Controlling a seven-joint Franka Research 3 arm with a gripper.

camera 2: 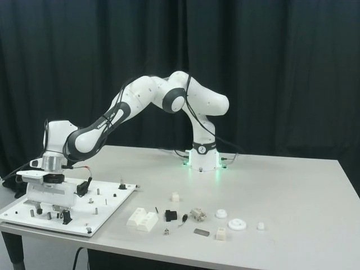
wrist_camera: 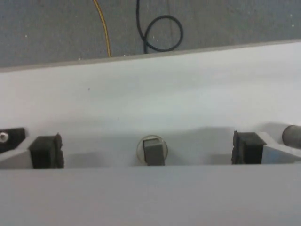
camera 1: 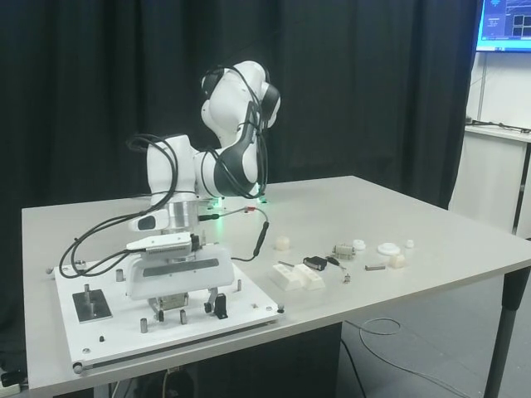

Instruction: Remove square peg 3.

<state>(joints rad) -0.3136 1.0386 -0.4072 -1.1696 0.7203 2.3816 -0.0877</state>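
claw [wrist_camera: 146, 153]: fingers spread apart, one black pad [wrist_camera: 46, 151] on each side of the peg, neither touching it. Holding nothing.
square peg 3 [wrist_camera: 154, 151]: grey, seated upright in its round socket, midway between the pads in the wrist view. Not lifted.
claw height: low over the white board [camera 1: 249, 315], fingertips down at about peg level going by the wrist view. Room views hid the peg behind the claw body, so contact couldn't be checked from there.
arm [camera 2: 140, 101]: stretched out from its base [camera 2: 203, 160] at the back of the tabletop [camera 2: 292, 191] to the board at the near corner, wrist pointing straight down.
board: sat flat on the tabletop, carrying several small black and grey pegs and fixtures around the claw. Could not tell which was which beyond the one under the claw.
loose parts [camera 2: 194, 216]: white and grey pieces scattered on the tabletop beside the board, well apart from the claw. Not involved.
floor: cable loop [wrist_camera: 162, 33] visible past the board edge in the wrist view. Irrelevant.
done: approach and alignment looked complete, peg centred in the gap.
left: close on the peg, pull straight up out of the socket, carry it off. My read: early stage, grasp not yet made.
risk: peg face looked slightly off square to the pads. Judgement only.
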